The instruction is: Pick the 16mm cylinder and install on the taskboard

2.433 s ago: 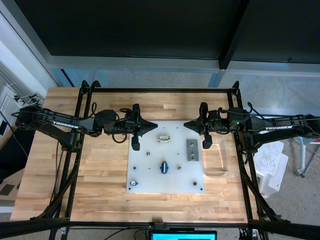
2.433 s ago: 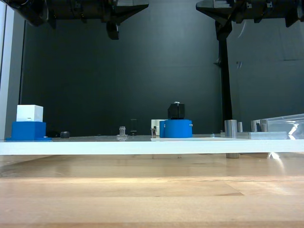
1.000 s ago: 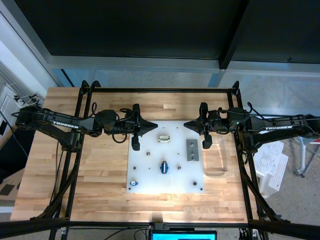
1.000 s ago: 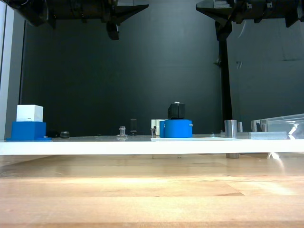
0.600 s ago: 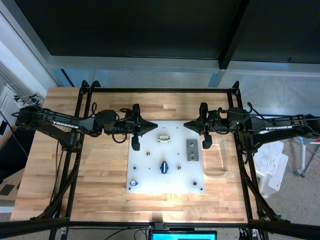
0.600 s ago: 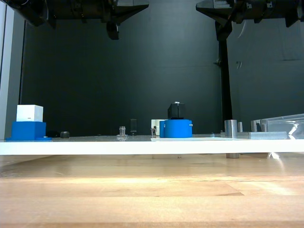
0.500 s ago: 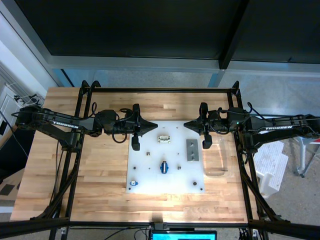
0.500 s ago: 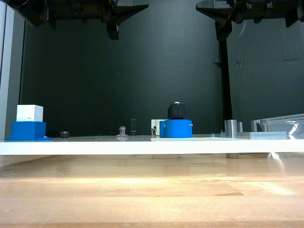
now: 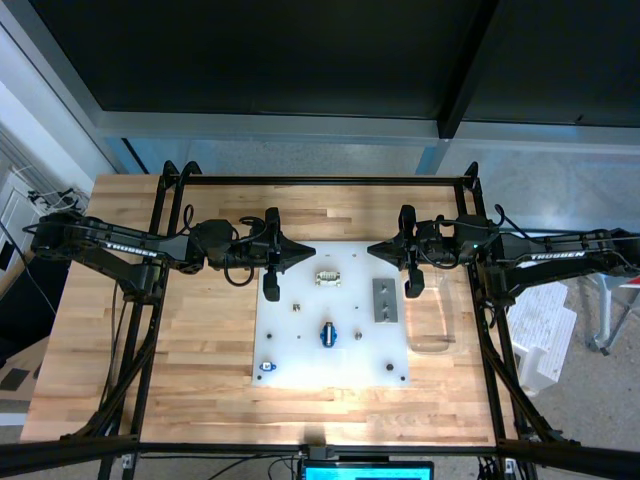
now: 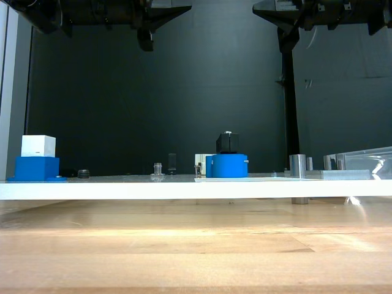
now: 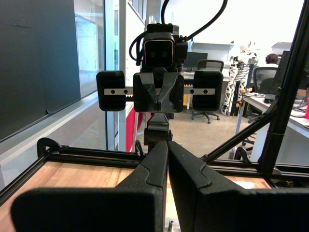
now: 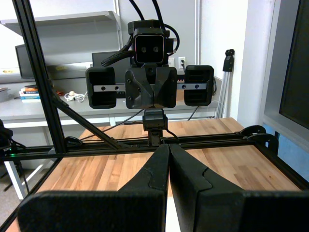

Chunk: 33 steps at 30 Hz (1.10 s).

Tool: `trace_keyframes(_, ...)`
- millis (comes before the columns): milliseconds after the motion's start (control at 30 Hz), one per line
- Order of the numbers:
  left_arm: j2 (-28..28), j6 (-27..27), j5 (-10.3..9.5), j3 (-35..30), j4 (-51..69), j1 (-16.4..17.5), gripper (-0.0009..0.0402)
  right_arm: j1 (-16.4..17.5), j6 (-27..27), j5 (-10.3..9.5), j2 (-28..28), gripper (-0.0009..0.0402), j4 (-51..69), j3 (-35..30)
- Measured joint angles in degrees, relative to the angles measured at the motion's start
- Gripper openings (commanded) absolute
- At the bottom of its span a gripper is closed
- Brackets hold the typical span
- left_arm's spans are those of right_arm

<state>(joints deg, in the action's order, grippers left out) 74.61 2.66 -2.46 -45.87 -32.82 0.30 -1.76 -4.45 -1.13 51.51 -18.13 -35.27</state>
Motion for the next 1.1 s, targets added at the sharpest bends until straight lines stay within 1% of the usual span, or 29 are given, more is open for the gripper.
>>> trace_keyframes(1100, 0.02, 0.0, 0.02, 0.02, 0.0, 0.0, 0.0, 0.02, -0.02, 0.0, 0.0, 0.0, 1.66, 0.0)
